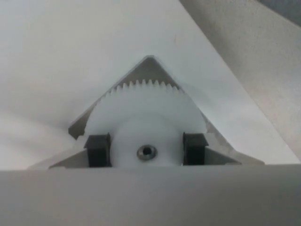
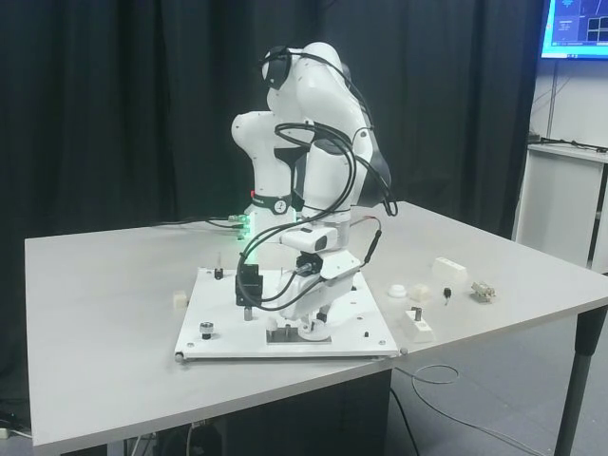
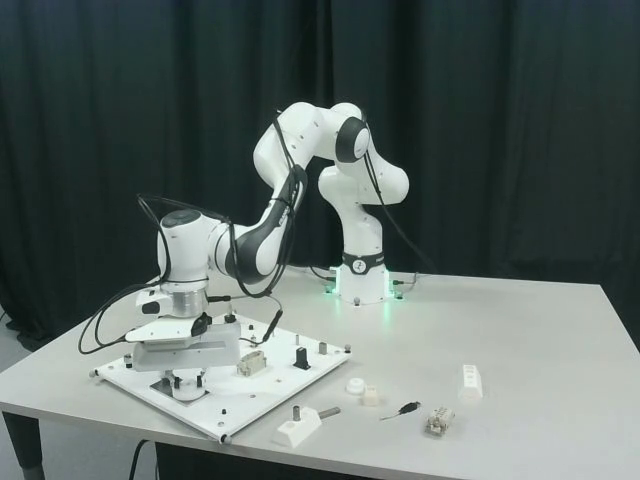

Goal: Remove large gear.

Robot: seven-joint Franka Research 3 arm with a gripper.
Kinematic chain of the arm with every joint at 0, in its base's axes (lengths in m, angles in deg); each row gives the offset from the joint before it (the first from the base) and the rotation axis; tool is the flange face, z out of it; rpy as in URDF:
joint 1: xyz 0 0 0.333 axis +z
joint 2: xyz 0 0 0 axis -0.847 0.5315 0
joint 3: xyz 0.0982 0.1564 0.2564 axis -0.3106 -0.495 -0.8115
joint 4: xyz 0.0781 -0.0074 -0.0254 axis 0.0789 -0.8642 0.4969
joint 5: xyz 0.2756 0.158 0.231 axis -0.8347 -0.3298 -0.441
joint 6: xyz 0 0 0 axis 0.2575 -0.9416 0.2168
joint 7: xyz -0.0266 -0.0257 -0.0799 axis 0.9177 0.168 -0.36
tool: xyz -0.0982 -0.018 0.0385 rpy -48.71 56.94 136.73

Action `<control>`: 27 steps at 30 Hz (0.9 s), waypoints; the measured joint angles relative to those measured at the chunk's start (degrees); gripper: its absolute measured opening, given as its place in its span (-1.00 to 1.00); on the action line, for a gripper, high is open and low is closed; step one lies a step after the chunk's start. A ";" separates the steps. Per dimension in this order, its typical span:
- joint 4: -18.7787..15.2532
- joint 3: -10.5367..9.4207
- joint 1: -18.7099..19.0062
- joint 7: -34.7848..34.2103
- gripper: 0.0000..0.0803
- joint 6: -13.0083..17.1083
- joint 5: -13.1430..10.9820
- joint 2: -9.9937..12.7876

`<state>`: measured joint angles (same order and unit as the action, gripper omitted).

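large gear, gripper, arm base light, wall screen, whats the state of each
large gear: seated flat on the white board, hub between the fingers
gripper: down at the gear, black pads against the hub's sides, shut on it
arm base light: lit green
wall screen: switched on

Black curtains (image 3: 520,120) behind the grey table (image 3: 540,330)

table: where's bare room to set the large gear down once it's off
The table lies bare between the arm's base and its far edge, also behind the white board. Crowded: the small parts beside the board. The end effector grips the large gear.
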<state>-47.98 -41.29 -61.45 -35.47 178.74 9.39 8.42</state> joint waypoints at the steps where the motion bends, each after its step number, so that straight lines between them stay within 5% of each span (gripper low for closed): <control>1: 0.01 0.00 -0.02 0.00 -0.18 -0.02 -0.06 0.00; 27: 2.23 0.10 -0.43 0.24 -0.18 -3.84 -0.46 0.00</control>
<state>-45.75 -41.19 -61.88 -35.23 174.90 8.93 8.41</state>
